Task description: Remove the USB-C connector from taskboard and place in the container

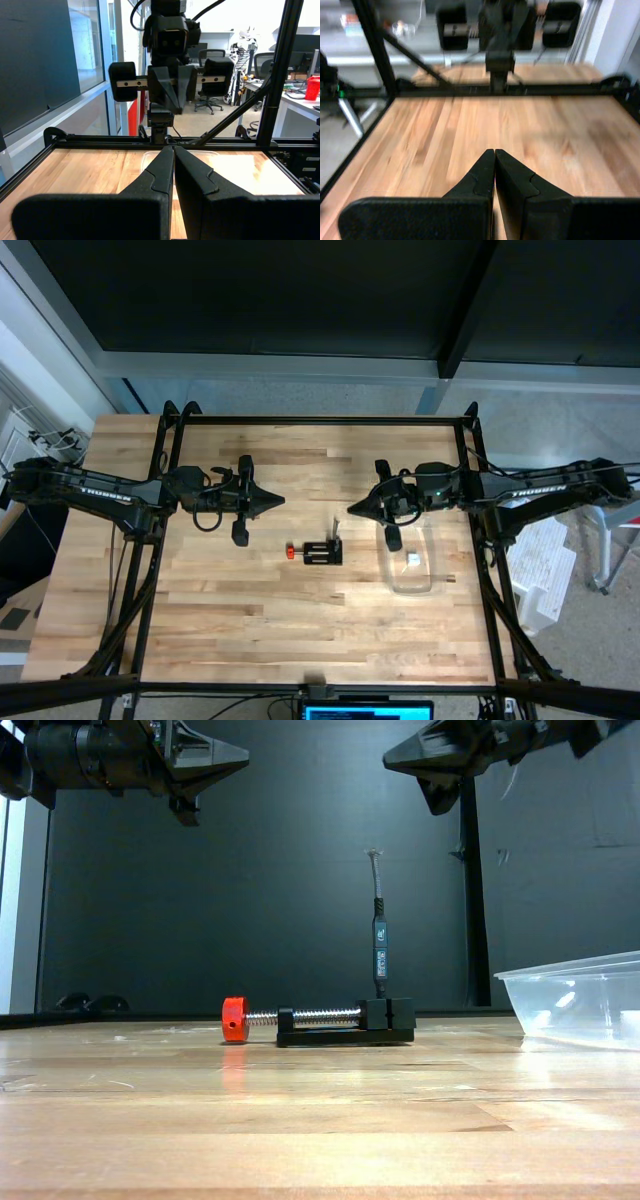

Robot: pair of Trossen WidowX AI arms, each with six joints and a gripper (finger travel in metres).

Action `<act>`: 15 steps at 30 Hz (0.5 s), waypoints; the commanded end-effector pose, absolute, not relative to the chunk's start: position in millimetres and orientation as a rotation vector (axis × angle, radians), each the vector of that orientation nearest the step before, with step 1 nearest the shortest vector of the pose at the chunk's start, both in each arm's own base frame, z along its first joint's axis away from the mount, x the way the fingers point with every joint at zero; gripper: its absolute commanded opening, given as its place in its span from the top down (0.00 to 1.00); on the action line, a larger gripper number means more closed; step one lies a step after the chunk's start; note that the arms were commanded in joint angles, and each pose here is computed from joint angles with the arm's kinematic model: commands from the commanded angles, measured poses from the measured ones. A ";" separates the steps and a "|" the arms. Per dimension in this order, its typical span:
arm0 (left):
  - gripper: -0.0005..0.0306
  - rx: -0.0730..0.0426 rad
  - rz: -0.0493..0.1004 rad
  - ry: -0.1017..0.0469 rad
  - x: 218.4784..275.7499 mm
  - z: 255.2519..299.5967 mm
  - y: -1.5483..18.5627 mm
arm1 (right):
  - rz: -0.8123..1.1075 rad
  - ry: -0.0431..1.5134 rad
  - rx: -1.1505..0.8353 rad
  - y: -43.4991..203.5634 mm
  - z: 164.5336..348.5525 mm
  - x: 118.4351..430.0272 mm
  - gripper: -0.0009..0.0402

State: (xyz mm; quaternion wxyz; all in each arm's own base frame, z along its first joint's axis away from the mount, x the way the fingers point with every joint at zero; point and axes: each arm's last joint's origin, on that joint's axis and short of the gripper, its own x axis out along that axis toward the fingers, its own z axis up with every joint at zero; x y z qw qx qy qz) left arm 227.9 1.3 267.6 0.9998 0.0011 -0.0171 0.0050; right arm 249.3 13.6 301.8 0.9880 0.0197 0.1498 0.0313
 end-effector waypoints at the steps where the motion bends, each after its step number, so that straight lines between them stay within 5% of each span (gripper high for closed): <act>1: 0.98 0.002 0.010 -0.034 228.0 267.6 1.3 | 0.044 0.395 0.019 20.7 305.9 246.6 0.98; 15: 0.98 0.002 0.010 -0.034 228.0 267.6 1.3 | 0.054 0.709 -0.042 41.2 307.5 267.5 0.98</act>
